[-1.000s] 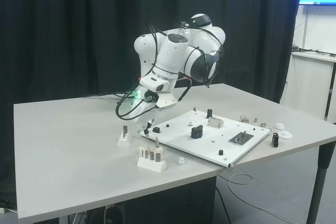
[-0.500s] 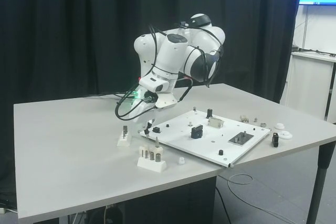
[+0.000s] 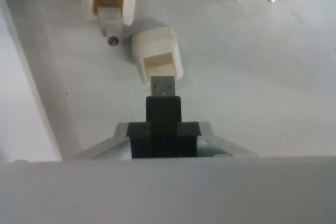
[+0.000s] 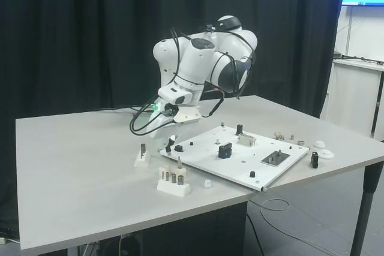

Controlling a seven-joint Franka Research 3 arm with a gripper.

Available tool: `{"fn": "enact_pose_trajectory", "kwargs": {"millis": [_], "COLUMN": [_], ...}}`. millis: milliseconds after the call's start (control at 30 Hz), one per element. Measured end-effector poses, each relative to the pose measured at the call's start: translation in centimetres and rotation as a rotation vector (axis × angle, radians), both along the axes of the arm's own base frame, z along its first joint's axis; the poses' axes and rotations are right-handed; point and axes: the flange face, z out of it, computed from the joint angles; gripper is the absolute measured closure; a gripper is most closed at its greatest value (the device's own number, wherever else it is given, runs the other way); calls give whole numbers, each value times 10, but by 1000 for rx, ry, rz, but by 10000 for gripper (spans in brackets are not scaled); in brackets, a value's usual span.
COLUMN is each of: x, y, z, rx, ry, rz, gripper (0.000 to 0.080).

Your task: Insert USB.

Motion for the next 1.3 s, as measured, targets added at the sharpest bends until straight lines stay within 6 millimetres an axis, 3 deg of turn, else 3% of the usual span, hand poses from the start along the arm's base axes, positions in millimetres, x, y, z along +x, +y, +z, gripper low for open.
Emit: {"fn": "enact_pose_trajectory", "kwargs": {"millis": [500,1300], "x": [-5,-26], "y": [27,108], "z": [18,31], "rx": [41,62], "ry": [79,192], "rz": [-131,-351], "gripper": [710,710]}}
